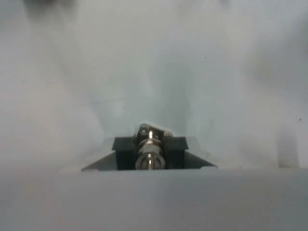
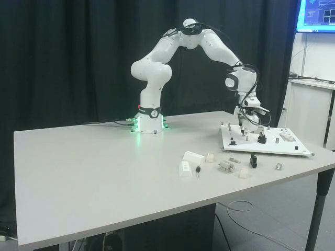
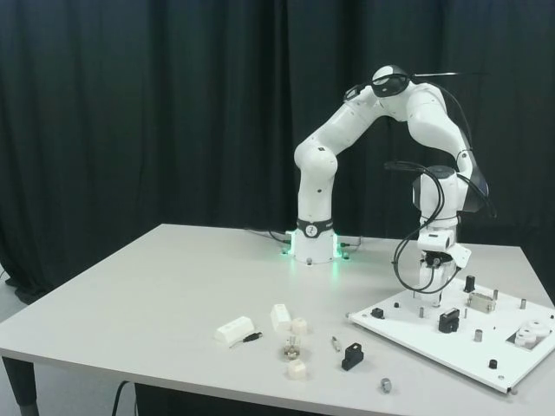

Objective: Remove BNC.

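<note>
The wrist view shows a metal BNC connector seated in a black mount on a white surface, seen straight along its barrel. In both room views the gripper hangs straight down just above the back part of the white task board. The room views do not show the connector itself or whether the gripper touches it.
Other small black and white fittings stand on the board. On the grey table in front of the board lie white blocks, a black part, a small metal piece and other small parts. The arm's base stands at the back.
</note>
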Robot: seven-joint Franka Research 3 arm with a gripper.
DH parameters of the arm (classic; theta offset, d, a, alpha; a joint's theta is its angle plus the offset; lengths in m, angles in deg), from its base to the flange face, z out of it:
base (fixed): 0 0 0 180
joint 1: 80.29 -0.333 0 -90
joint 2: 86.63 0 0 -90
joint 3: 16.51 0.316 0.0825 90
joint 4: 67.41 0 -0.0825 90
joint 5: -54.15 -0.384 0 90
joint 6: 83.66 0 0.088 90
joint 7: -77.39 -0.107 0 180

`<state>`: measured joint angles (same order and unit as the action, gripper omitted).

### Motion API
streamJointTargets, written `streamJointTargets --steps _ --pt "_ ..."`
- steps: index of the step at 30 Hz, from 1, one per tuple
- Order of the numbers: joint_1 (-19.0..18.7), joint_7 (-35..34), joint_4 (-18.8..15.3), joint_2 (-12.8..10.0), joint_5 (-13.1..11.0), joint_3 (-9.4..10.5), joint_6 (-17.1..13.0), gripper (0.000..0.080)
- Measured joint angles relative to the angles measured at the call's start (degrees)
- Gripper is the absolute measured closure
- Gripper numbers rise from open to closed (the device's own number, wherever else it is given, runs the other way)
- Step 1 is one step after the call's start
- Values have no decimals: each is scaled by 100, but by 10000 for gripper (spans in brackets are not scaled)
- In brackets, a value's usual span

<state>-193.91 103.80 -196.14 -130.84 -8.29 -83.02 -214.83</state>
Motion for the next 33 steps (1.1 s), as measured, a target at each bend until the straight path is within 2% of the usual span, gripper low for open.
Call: streamJointTargets --steps 8,17,23,33 --pt "-1 70 0 35 0 -28 20 678" --pt "-60 96 -1 107 0 -173 128 679" --pt "-91 -57 -16 135 0 -248 233 679" --pt "-96 -242 -36 135 1 -265 316 679"
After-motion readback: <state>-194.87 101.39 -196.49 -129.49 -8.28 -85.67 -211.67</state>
